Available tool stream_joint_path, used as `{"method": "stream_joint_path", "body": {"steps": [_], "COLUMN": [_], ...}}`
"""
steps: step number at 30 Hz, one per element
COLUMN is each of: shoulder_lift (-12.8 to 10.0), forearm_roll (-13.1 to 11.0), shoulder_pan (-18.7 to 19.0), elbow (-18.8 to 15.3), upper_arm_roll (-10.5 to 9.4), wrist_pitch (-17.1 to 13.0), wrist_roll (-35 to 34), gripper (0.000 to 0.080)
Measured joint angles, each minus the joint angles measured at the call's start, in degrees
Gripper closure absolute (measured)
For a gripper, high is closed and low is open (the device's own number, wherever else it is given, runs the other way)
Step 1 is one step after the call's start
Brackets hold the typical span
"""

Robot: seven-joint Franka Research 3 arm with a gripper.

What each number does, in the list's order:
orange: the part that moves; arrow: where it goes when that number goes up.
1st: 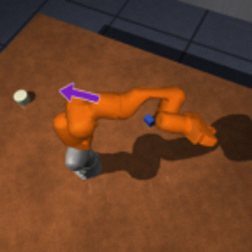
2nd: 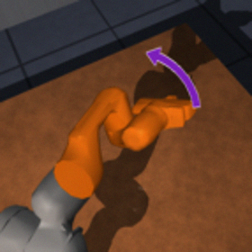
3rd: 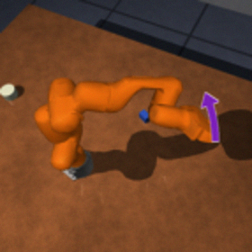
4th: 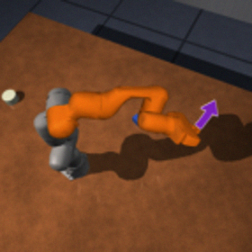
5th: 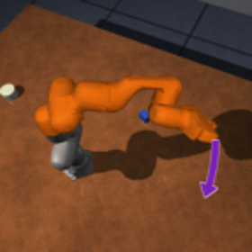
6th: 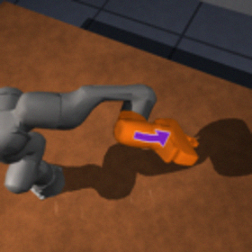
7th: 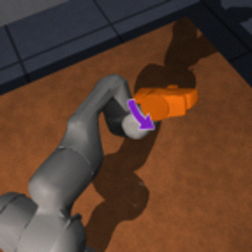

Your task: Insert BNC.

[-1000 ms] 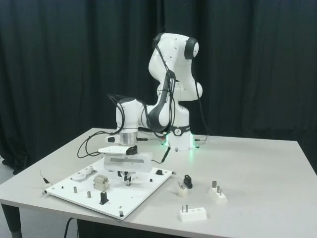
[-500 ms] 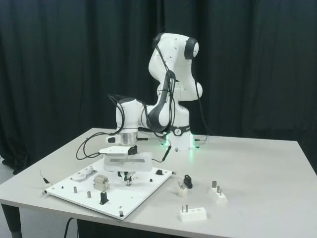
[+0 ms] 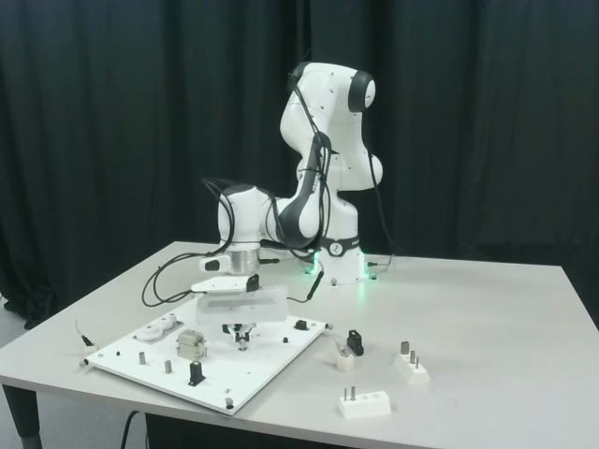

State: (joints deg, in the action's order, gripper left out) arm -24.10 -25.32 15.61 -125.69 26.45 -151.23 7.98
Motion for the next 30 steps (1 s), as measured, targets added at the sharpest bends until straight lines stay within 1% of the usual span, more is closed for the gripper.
{"method": "stream_joint_path", "body": {"steps": [9, 16, 23, 30], "shoulder_lift": [-0.37, -0.75, -1.07, -1.34], "forearm_roll": [0.0, 0.02, 0.11, 0.67], "shoulder_pan": [-0.28, -0.39, -0.41, -0.4], "elbow": [0.83, 1.88, 2.61, 3.16], "upper_arm_roll": [0.03, 0.28, 0.47, 0.58], "wrist_pitch": [1.45, 3.34, 4.62, 5.44], "wrist_roll": [5.55, 9.35, 13.56, 16.57], "gripper": [0.0682, 0.0682, 0.0682, 0.0682]}}
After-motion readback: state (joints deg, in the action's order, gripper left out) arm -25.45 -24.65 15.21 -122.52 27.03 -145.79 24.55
